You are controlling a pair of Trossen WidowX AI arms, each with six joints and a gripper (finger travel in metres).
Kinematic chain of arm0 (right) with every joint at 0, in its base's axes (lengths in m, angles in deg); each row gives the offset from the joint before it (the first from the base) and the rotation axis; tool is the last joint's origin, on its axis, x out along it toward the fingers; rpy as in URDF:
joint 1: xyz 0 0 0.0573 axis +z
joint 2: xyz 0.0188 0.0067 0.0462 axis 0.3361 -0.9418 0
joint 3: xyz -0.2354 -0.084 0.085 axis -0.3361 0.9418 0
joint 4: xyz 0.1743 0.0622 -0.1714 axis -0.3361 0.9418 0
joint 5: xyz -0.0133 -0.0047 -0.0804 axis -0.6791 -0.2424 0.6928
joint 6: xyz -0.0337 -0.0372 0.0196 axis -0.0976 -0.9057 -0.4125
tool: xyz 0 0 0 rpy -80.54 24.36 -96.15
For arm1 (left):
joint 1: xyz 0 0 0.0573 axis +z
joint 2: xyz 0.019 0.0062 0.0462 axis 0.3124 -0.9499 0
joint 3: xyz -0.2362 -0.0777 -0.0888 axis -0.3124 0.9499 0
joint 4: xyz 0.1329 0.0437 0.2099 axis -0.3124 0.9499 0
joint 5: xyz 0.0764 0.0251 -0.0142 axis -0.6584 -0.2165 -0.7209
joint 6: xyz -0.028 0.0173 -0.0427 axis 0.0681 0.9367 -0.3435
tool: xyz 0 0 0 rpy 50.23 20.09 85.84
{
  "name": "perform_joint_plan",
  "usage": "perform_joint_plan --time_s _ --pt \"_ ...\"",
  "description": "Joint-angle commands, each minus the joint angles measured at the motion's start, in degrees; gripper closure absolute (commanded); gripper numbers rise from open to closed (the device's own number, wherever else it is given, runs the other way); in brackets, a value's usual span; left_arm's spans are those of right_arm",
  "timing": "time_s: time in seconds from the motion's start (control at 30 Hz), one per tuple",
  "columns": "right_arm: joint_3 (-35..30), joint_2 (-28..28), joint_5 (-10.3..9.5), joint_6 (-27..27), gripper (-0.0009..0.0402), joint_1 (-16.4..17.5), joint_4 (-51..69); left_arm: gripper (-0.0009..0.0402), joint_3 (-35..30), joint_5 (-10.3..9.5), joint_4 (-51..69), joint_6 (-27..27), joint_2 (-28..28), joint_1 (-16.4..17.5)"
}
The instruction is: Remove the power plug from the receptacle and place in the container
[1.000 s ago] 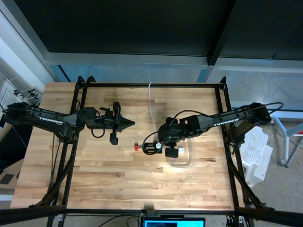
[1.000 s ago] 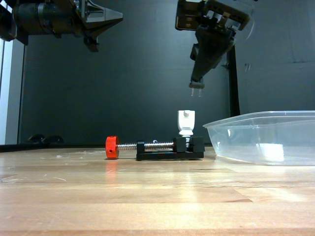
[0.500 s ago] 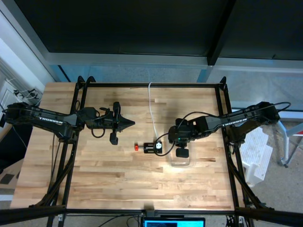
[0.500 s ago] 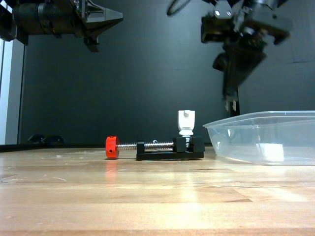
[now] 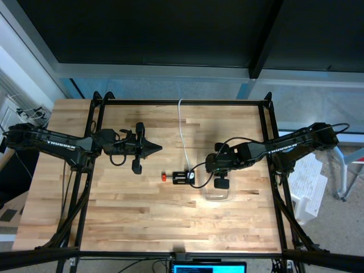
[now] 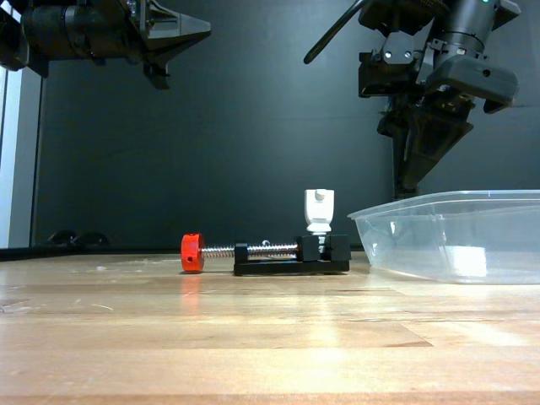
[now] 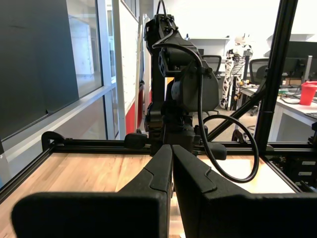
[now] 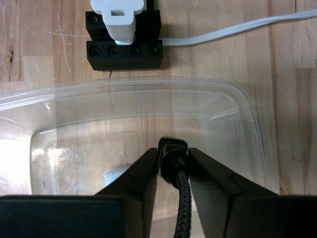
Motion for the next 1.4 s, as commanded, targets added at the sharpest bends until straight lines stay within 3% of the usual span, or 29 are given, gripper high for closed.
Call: perform_joint_plan --time_s 0.03,0.33,0.57,1.2,1.4 --pt "-0.02 0.02 0.00 0.20 0.0267 0.02 0.02 0.0393 0.00 0.00 0.00 0.00 0.00 0.02" --pt "-0.63 0.33 0.00 1.05 0.0203 0.15 0.24 0.0393 0.00 0.00 0.00 0.00 0.00 0.00" --pt "-2.21 1.86 0.02 2.16 0.0180 0.28 2.38 0.0393 0.00 0.00 0.00 0.00 0.00 0.00" --pt "-2.32 14.12 0.04 2.34 0.0185 0.28 1.36 0.0393 0.00 0.00 0.00 0.00 0.00 0.00" --pt "1.01 20.52 0.50 -0.39 0.0221 0.00 -10.32 0.0393 0.00 0.00 0.00 0.00 0.00 0.02"
